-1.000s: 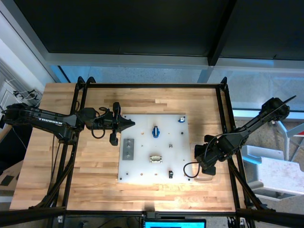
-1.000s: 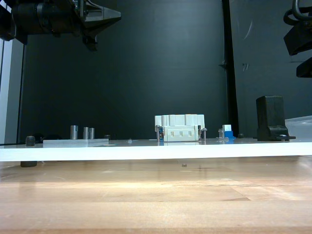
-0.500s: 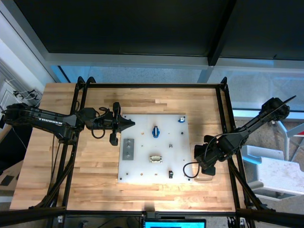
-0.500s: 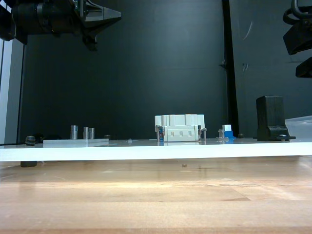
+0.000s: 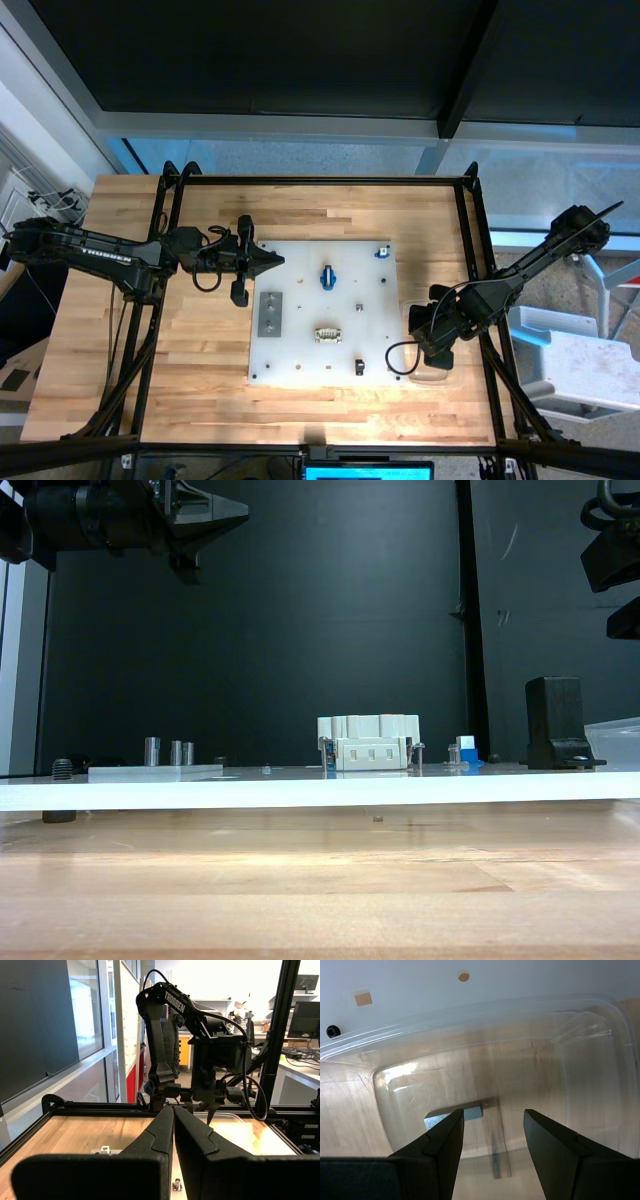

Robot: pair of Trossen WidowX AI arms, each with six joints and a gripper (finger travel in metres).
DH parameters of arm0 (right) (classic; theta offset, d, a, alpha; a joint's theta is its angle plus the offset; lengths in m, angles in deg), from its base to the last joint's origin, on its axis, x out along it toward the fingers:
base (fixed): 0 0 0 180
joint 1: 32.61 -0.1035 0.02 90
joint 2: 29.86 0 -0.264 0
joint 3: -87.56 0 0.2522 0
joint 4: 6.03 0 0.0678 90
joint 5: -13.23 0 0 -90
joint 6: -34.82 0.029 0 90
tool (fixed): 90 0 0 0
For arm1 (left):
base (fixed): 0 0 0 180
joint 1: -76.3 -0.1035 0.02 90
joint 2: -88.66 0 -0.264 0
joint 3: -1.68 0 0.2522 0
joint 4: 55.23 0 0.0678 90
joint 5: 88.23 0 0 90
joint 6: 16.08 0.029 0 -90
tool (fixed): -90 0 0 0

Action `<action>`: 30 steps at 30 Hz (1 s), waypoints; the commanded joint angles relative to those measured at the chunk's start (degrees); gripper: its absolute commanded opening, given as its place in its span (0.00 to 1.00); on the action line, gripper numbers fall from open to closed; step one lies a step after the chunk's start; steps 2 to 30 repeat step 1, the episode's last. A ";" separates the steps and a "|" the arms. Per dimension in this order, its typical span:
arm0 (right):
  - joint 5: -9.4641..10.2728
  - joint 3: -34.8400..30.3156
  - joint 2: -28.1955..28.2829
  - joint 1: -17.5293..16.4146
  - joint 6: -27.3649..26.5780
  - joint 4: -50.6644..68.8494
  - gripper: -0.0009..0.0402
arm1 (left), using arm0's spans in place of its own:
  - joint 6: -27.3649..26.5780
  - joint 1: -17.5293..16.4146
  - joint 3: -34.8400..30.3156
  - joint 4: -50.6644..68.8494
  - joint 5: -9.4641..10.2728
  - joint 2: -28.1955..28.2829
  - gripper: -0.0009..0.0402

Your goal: Pick the 16mm bar from the taskboard and place it in the container

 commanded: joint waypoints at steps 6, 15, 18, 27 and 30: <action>-0.02 -0.02 0.00 -0.02 0.02 -0.02 0.42 | 0.02 0.00 -0.02 -0.02 -0.02 0.02 0.02; -0.02 -0.02 0.00 -0.02 0.02 -0.02 0.42 | 0.02 0.00 -0.02 -0.02 -0.02 0.02 0.02; -0.02 -0.02 0.00 -0.02 0.02 -0.02 0.42 | 0.02 0.00 -0.02 -0.02 -0.02 0.02 0.02; -0.02 -0.02 0.00 -0.02 0.02 -0.02 0.42 | 0.02 0.00 -0.02 -0.02 -0.02 0.02 0.02; -0.02 -0.02 0.00 -0.02 0.02 -0.02 0.42 | 0.02 0.00 -0.02 -0.02 -0.02 0.02 0.02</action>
